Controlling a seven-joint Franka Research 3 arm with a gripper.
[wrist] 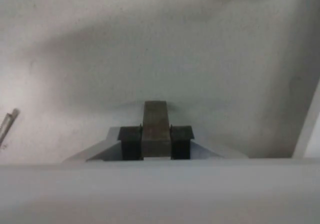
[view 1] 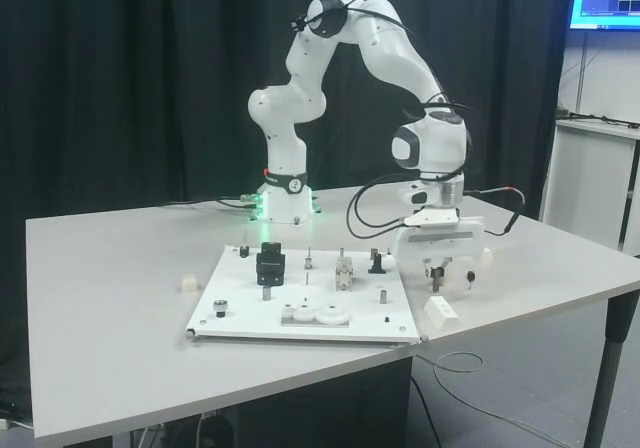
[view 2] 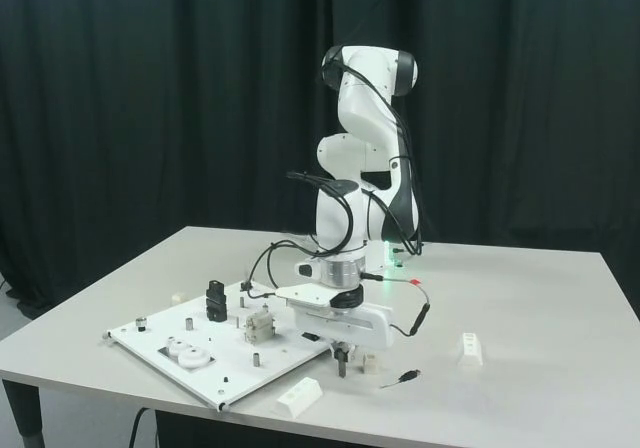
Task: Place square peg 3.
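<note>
Here we see the claw (wrist: 155, 143) gripping 1 upright peg (wrist: 155, 126) above the grey table (view 1: 110, 268), just beside the white board (view 1: 240, 313).

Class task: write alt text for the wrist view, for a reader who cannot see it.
Looking down past the hand, two black fingers clamp a dark square peg between them. Below lies the bare grey table.

matt grey table (view 1: 110, 268), glossy white plastic arm (view 1: 400, 58), dull metal peg (wrist: 155, 126)
</note>
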